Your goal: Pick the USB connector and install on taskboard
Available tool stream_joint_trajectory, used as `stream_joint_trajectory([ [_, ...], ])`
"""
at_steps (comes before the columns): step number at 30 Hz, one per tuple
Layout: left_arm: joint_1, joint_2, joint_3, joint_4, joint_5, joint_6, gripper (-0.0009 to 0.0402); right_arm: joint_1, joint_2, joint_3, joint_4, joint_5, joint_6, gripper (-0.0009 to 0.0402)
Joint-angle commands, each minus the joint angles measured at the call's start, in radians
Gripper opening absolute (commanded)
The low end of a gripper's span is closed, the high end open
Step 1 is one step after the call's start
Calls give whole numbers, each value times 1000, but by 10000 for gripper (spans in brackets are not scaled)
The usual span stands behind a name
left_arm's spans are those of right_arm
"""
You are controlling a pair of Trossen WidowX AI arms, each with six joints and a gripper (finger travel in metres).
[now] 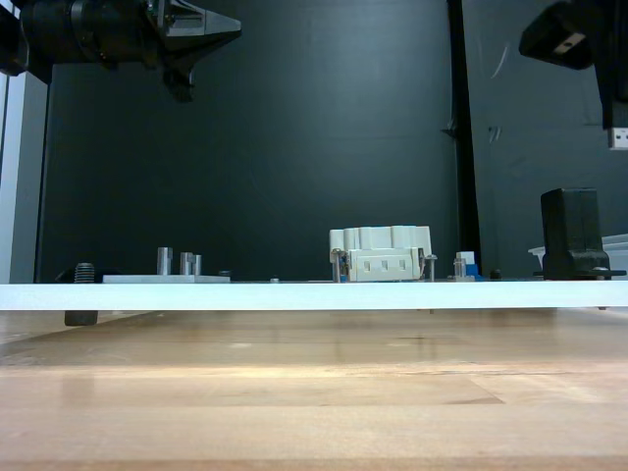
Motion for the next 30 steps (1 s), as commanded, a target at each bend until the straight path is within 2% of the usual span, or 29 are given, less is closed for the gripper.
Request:
stream_joint_trajectory([
  [1,0,0,0,0,0,0,0,10,49,46,0,1,13,0],
  [15,0,0,0,0,0,0,0,15,246,231,0,2,13,0],
  [21,0,0,0,0,0,0,0,6,297,273,7,8,9,0],
  [22,0,0,0,0,0,0,0,5,303,277,7,20,8,0],
  [30,0,0,0,0,0,0,0,-3,327,280,23,17,10,0],
])
